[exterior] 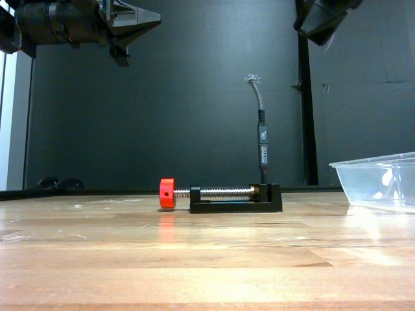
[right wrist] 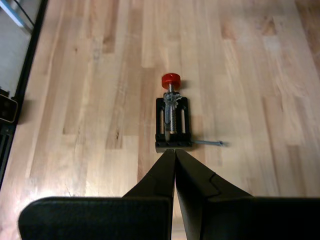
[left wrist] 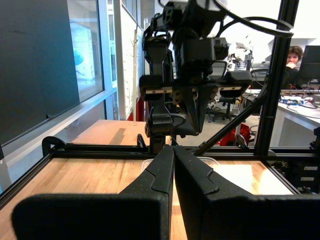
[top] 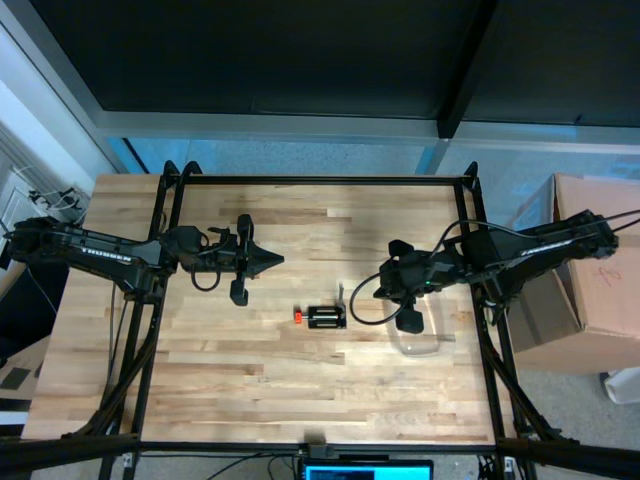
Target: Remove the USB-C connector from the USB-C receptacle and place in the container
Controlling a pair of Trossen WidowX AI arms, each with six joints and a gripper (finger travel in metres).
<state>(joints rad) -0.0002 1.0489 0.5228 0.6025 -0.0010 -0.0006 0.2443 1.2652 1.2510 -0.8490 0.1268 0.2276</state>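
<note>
The surface (top: 250, 370) is a pale butcher-block top of wood strips, lightly scuffed, with a black frame (top: 320, 181) round its edges. The low view shows only a dark wall beyond it. The left wrist view looks across to tall windows, desks and a person (left wrist: 295, 52) in the far room. A cardboard box (top: 590, 270) stands off the right edge, and a lit monitor (top: 365, 470) is cut off at the near edge.

Near the middle lies a small black clamp vise (exterior: 235, 197) with a red knob (exterior: 167, 193) at its left end. The USB-C connector (exterior: 263, 146) stands upright at the vise's right end, with a short braided cable stub frayed at the top. It seems to be seated in the USB-C receptacle, though the vise's body hides the joint itself. The clear plastic container (exterior: 379, 181) sits on the surface to the right of the vise and apart from it, and the low view cuts off its right side.

The left tool (top: 278, 260) hangs high over the left-centre of the surface and points right, its fingers pressed together on nothing. The right tool (top: 380, 284) hangs high by the container's far left corner and aims down toward the vise, likewise closed and empty. In the low view the upper edge cuts off both tools, so only their tips show
</note>
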